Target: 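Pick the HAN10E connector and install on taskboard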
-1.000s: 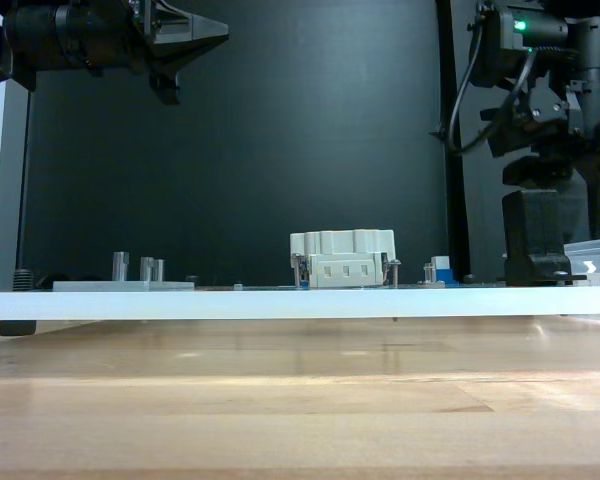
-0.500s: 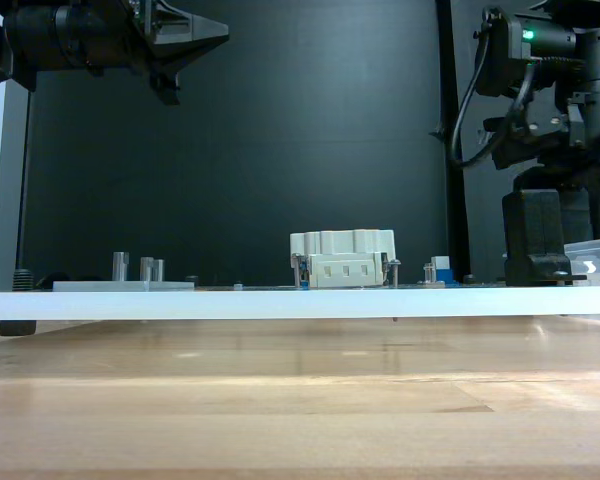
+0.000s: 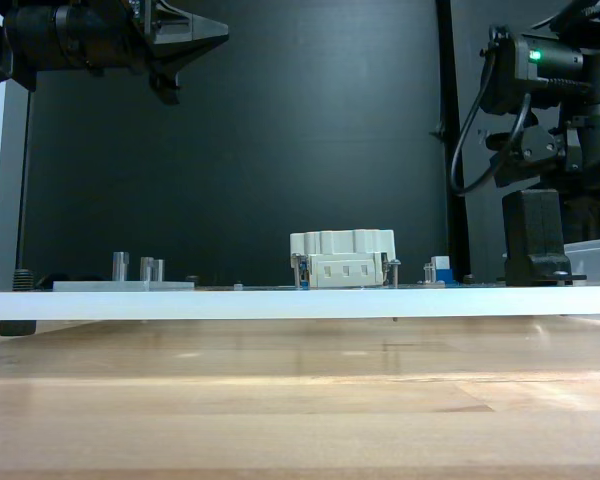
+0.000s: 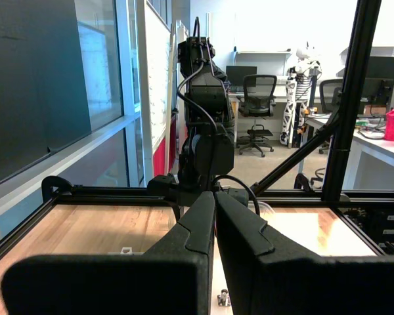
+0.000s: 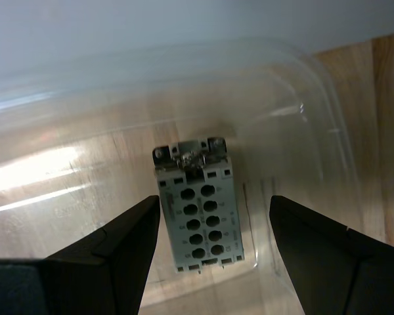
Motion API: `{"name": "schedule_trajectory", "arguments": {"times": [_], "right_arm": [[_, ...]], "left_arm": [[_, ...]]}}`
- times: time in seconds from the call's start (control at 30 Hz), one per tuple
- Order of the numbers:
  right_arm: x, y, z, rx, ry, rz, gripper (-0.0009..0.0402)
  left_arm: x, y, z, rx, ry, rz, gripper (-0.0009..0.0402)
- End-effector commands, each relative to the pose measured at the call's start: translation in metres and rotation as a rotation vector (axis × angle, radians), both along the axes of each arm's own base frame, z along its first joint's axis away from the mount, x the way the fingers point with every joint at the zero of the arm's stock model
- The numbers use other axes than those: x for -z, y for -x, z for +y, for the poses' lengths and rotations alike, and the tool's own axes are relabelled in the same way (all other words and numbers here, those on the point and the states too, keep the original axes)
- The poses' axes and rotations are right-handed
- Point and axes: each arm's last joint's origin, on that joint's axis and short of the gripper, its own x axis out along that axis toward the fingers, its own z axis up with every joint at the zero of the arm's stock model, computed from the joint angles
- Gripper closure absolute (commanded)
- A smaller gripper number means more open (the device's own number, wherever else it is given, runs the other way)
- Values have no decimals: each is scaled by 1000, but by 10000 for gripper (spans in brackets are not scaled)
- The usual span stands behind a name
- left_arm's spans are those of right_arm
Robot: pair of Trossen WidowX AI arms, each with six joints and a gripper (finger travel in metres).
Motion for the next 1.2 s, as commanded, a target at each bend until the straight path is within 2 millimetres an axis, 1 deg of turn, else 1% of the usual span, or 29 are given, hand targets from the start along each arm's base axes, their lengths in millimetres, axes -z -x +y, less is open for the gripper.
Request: {"name": "schedule_trajectory", "arguments": {"times": [0.03,0.17,0.63,0.93,1.2], "right_arm": [[1,0,0,-11,-8,2,160],[2,0,2,-36,-50,-3,160],[10,1,1,-24,-49,7,163],[13,-1,1,-22,-48,17,198],[12,-1,1,-22,-48,16,241]], "left_arm": [[0,0,0,0,0,0,392],[0,0,0,0,0,0,392],[0,0,0,0,0,0,392],[0,0,0,0,0,0,392],[0,0,0,0,0,0,392]]}}
